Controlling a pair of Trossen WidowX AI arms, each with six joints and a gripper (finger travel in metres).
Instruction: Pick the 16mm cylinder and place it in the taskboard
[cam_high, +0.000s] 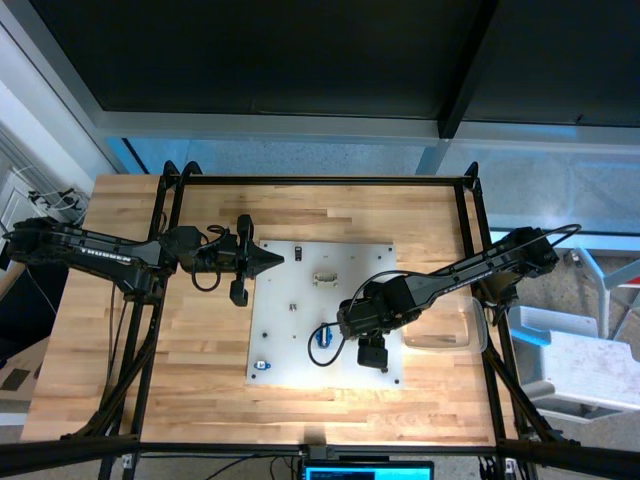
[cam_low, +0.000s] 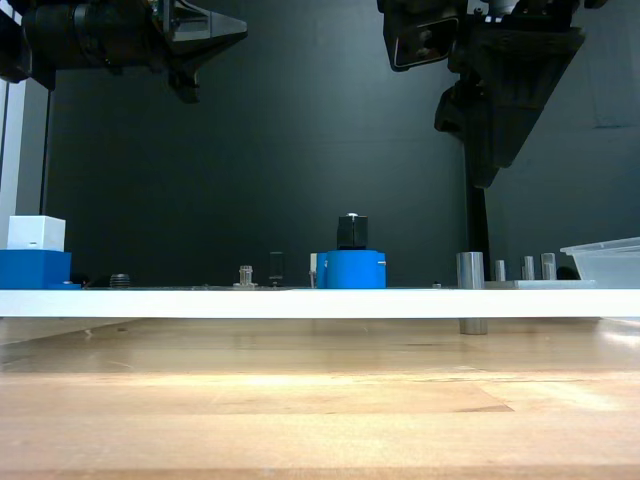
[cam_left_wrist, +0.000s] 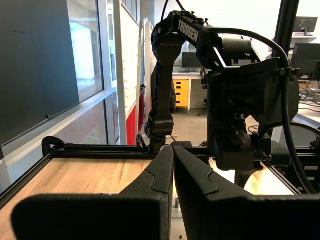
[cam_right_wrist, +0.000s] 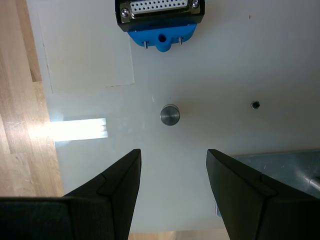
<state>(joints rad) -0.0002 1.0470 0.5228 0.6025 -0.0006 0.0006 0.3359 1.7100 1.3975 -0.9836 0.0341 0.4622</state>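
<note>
progress: looks done | 16mm cylinder (cam_right_wrist: 170, 115) upright, seated in a hole on taskboard (cam_high: 290, 345), right part | right gripper (cam_right_wrist: 173, 155) hangs above it, fingers wide, empty | left gripper (cam_high: 275, 259) over board's far-left edge, fingers pressed together, empty

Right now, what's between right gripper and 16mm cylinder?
Only bare taskboard, right wrist view; right gripper open above the 16mm cylinder. Left gripper shut, raised at taskboard's left edge.
</note>
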